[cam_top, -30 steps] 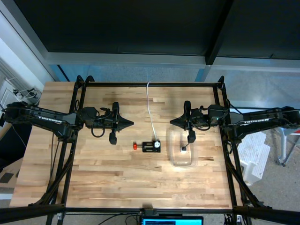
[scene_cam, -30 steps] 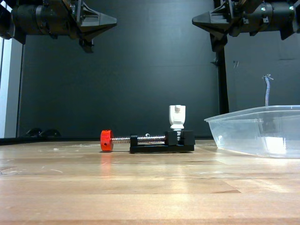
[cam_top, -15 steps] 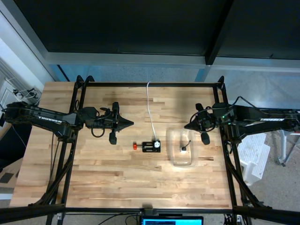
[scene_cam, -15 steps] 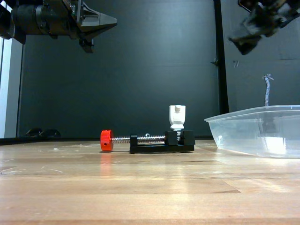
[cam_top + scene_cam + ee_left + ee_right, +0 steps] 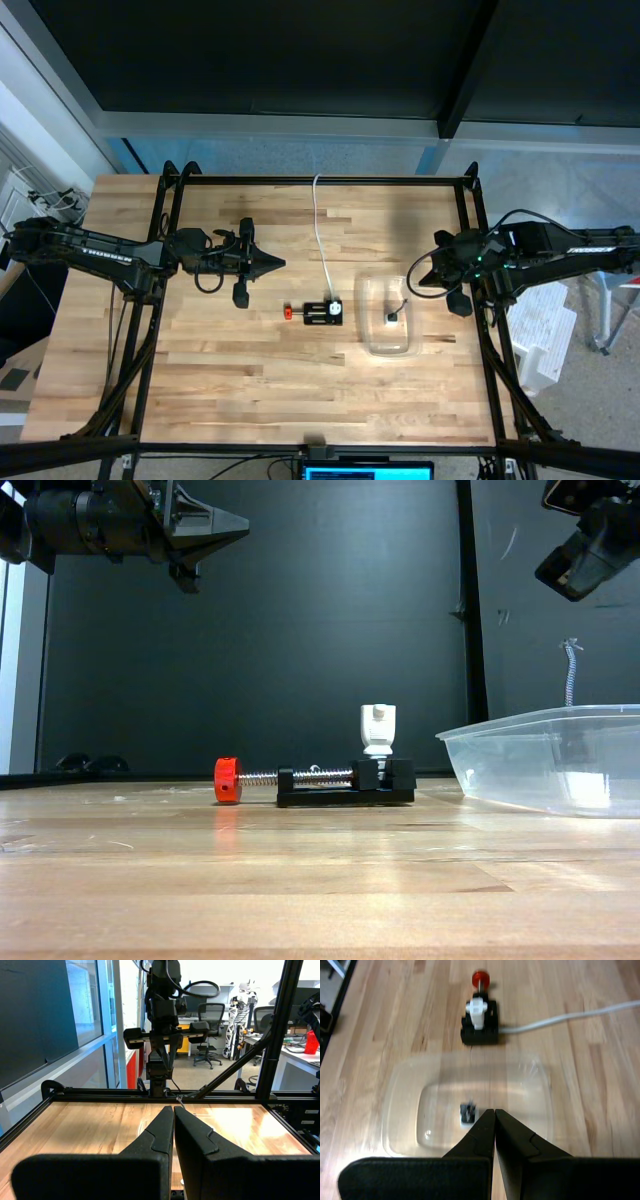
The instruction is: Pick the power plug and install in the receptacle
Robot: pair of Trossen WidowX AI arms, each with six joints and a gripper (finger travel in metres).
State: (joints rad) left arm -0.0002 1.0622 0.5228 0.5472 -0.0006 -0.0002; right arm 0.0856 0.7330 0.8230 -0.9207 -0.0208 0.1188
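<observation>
The left gripper (image 5: 280,264) hangs high above the surface (image 5: 200,370), out over its left half and pointing toward the middle. In the left wrist view its fingers (image 5: 165,1127) are pressed flat together with nothing between them, and the low view shows them meeting in a single point, well above everything on the surface.

The right gripper (image 5: 437,268) is up in the air near the right edge of the surface, tilted downward toward the clear tray (image 5: 370,345). Its fingers (image 5: 482,1132) are likewise closed on each other, empty, touching nothing. The low view shows it far above the tray rim.

The power plug (image 5: 467,1112) lies on the floor of the clear tray, a small dark piece, with its thin grey stem (image 5: 571,675) rising above the tray rim in the low view. The tray sits toward the right edge of the surface, about midway between the near and far edges.

The receptacle (image 5: 325,311) stands near the middle of the surface, just beside the tray but apart from it. Its white socket face (image 5: 377,727) stands upright on top, its red knob (image 5: 227,780) sticks out on the side away from the tray, and its white cord (image 5: 322,230) runs off to the far edge.
</observation>
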